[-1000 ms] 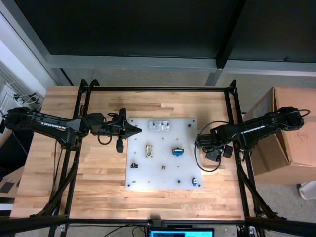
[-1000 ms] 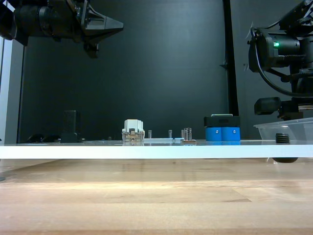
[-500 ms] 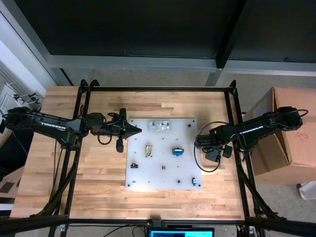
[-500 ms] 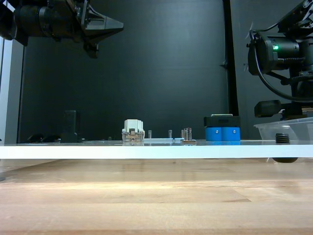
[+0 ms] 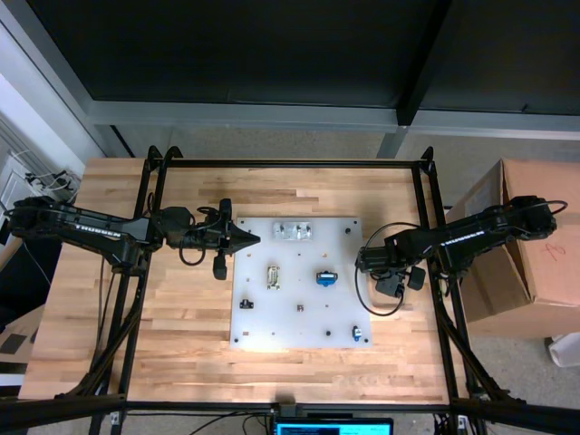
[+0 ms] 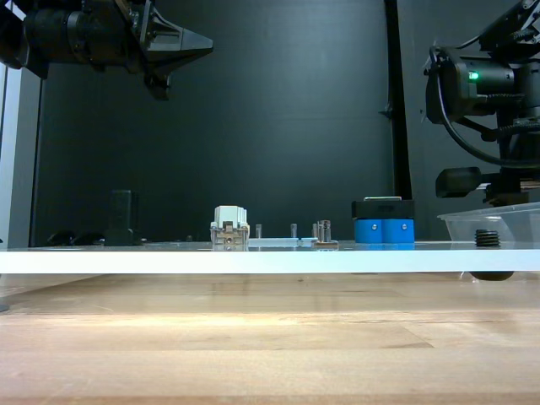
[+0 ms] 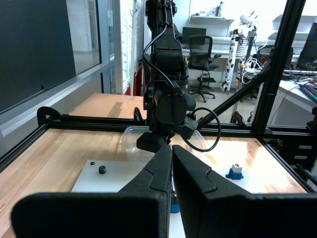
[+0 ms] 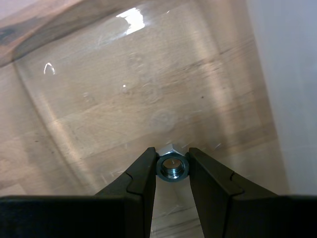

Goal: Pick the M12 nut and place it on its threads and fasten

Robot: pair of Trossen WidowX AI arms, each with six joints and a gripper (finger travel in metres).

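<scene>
The M12 nut [image 8: 172, 167] is pinched between the tips of the right hand [image 8: 172, 159], one finger on each flank and the bore facing the camera. It sits low inside the clear tray [image 8: 74, 99]. I cannot tell whether it has cleared the tray floor or rests on it. So the pick looks half made: grip on, lift not yet shown.

Everything after that is left to do. The stud [image 6: 485, 239] stands bare on the white board [image 5: 290, 331], its ribs plain to see and nothing on top. Carrying the nut over, seating it and running it down all remain.

Now the room. The tray walls stand around the right hand, so by my reading the way out is straight up over the rim before any sideways travel. In the low view the stud sits just in front of the tray, near the board's near right edge, which makes for a short hop with little margin on the tray side. The blue connector block [image 6: 384, 229] stands to the stud's left, well apart, so that side is free. The black frame [image 5: 424, 181] runs past the right arm, and the arm's cable loops down beside the tray, which is something to watch on the swing.

The left hand [image 5: 254, 239] hovers high over the board's far left edge with its fingers pressed together and holding nothing. It is well apart from the stud and out of the lane. The wooden surface [image 5: 136, 344] lies all around the board.
</scene>
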